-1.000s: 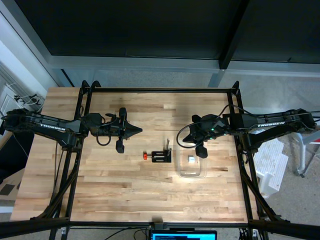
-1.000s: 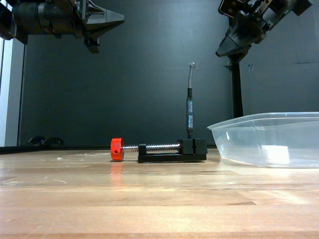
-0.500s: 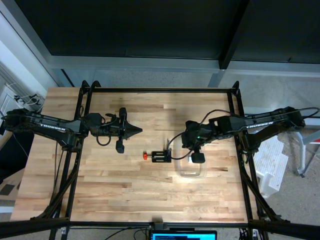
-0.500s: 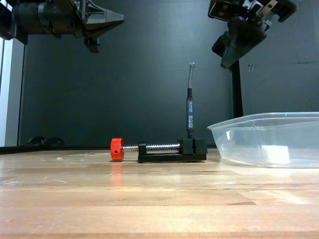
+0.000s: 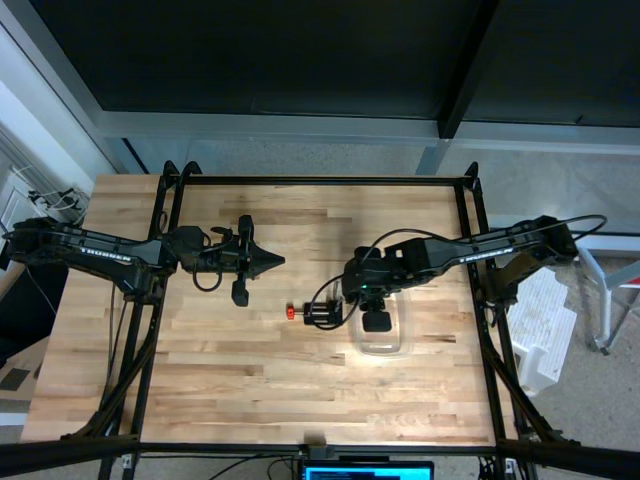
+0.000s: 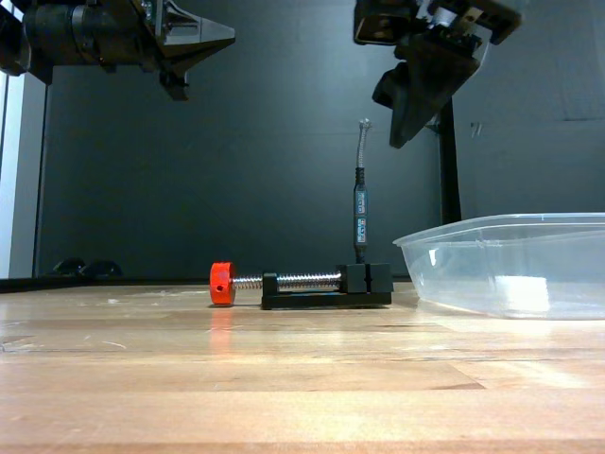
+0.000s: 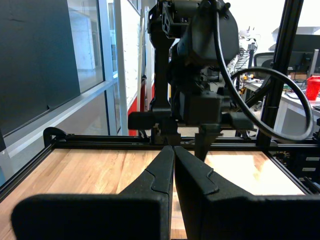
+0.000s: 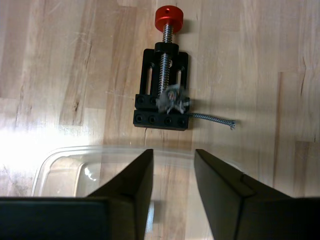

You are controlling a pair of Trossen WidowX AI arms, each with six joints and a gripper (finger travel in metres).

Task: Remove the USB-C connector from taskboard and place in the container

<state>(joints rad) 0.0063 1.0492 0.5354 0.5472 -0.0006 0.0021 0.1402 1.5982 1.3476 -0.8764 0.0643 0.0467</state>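
The taskboard [image 5: 322, 313] lay near the middle of the wooden surface [image 5: 230, 360], its red-orange knob [image 5: 291, 312] at the 9 o'clock end. The USB-C connector [image 6: 360, 213] was seated in the block's 3 o'clock end. It stood upright with a grey braided tail [image 6: 362, 147] rising from it, so the removal was not yet done. The container [image 5: 383, 350] sat just at 3 o'clock of the block, near but apart from it, presumably so the carry would be short.

The right gripper [image 6: 395, 132] hung above the surface, tilted down toward 9 o'clock. Its tips were level with the tail's frayed top and just at 3 o'clock of it, not touching. Its fingers [image 8: 142, 175] stood moderately apart with nothing between them. In the right wrist view the block and connector lay ahead of the gap, with the container's rim under the fingers. That spread looked chosen to pass on either side of the thin plug. I judged this the approach step: the gripper needed to shift a little toward 9 o'clock and descend before closing on the connector's body.

The left gripper [image 5: 272, 261] was parked high at 10 o'clock of the taskboard, well apart from it. Its fingers [image 7: 160, 175] were pressed together and held nothing, likely to stay out of the working arm's way.
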